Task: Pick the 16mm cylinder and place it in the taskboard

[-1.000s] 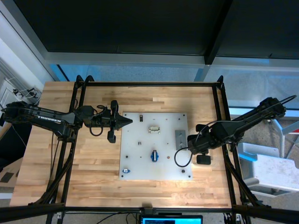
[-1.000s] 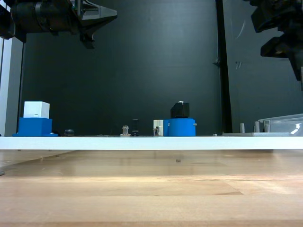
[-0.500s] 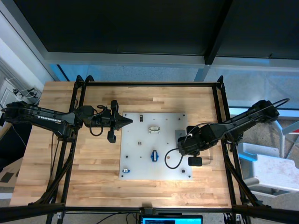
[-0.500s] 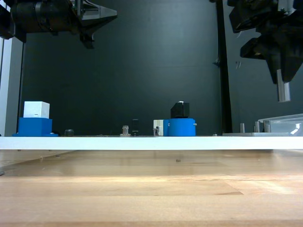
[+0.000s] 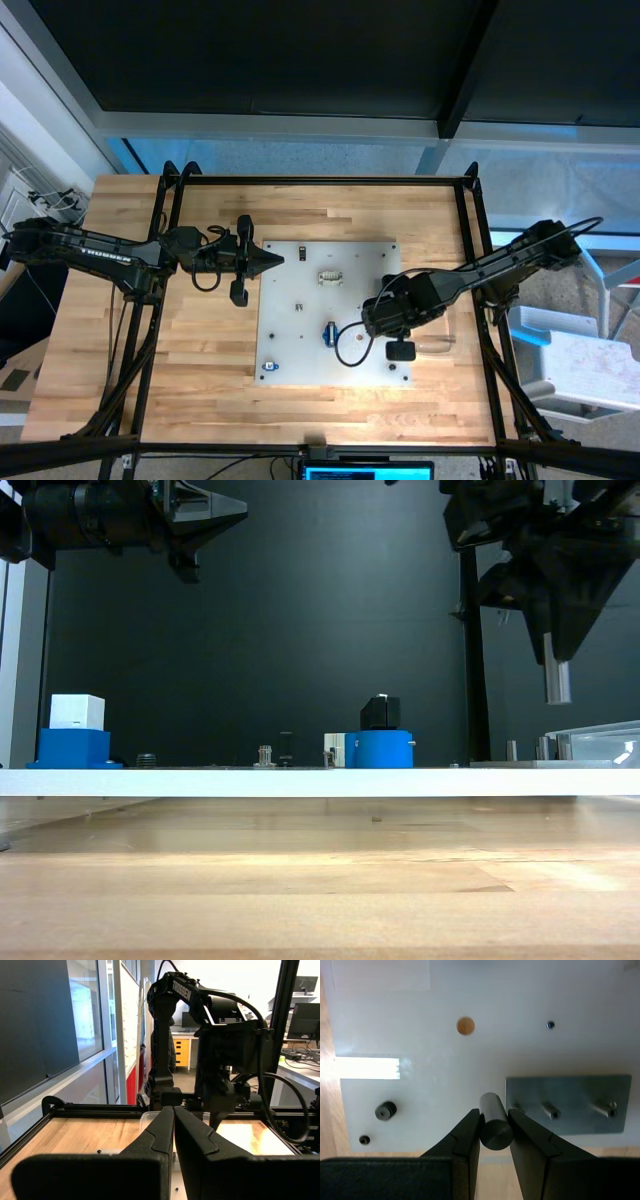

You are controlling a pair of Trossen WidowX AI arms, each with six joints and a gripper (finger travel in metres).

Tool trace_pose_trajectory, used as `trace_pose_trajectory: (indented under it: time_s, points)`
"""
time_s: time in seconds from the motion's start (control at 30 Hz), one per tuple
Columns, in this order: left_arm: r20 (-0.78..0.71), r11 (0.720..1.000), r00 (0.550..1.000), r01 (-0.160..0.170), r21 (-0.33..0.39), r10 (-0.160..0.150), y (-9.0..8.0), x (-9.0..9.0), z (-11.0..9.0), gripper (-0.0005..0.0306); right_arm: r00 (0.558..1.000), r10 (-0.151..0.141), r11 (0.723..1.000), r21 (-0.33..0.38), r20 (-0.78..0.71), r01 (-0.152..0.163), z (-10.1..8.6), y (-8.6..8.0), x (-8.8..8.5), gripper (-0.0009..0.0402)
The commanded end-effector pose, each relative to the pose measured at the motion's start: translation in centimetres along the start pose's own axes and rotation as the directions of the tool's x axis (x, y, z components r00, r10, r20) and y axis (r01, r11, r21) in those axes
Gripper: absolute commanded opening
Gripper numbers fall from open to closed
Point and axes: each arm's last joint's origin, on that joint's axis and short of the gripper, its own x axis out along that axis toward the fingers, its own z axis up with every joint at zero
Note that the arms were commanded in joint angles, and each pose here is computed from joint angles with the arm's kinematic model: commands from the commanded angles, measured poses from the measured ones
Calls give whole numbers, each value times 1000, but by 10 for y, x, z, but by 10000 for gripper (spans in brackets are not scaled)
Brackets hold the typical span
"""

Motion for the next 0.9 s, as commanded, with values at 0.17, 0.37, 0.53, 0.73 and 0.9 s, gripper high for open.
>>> trace_pose_trajectory:
  time_s: [0.17,0.37,0.53,0.73,0.9]
  points:
    - [0,1000,1000,0,0,0,0,0,0,0,1000,27,1000,10,6,-27,16,4,9,23]
    - [0,1000,1000,0,0,0,0,0,0,0,1000,26,1000,13,8,-26,26,8,14,23]
    - [0,1000,1000,0,0,0,0,0,0,0,1000,24,999,21,9,-24,32,8,19,23]
    - [0,1000,1000,0,0,0,0,0,0,0,1000,25,999,34,17,-26,36,8,24,23]
    - [0,1000,1000,0,0,0,0,0,0,0,1000,25,999,36,17,-26,38,8,28,23]
